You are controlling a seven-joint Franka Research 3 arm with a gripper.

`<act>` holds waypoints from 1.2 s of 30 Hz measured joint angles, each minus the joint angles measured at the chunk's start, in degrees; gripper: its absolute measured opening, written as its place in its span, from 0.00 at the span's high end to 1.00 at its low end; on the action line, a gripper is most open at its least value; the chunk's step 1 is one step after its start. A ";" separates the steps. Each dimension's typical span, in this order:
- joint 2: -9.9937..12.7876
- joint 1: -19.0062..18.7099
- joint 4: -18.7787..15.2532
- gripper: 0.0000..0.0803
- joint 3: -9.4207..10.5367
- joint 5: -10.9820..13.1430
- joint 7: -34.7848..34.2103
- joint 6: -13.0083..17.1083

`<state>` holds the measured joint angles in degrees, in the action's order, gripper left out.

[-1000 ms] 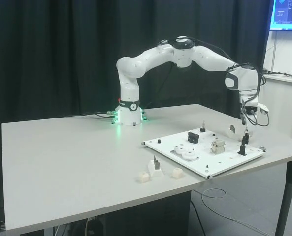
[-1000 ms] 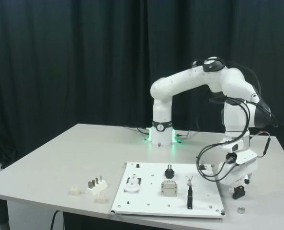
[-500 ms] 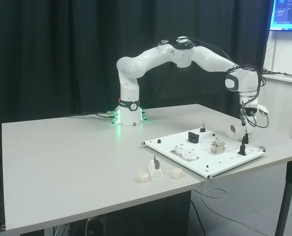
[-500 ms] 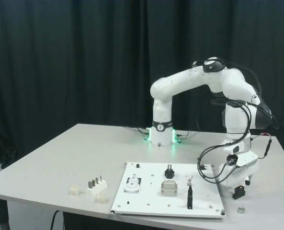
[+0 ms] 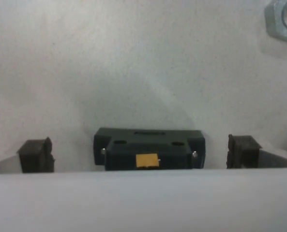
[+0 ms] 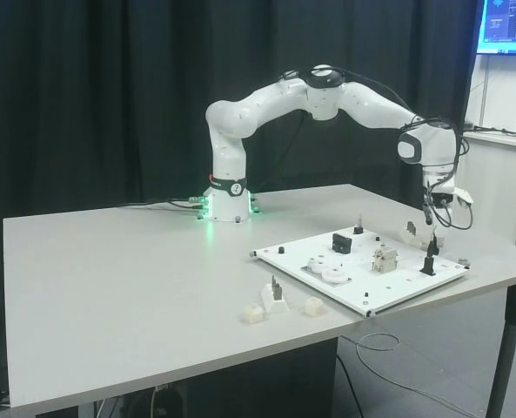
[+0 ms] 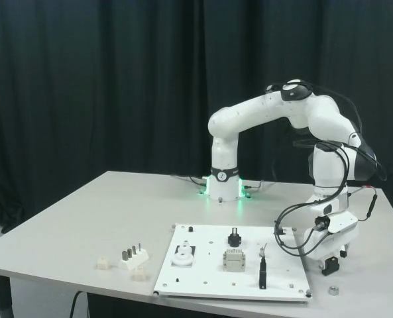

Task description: Pick D-SUB.

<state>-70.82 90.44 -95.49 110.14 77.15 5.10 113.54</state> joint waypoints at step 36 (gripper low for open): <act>0.76 -0.22 0.70 0.53 -0.24 -1.65 -3.50 0.13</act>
<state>-70.06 90.22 -94.80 109.90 75.49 1.60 113.67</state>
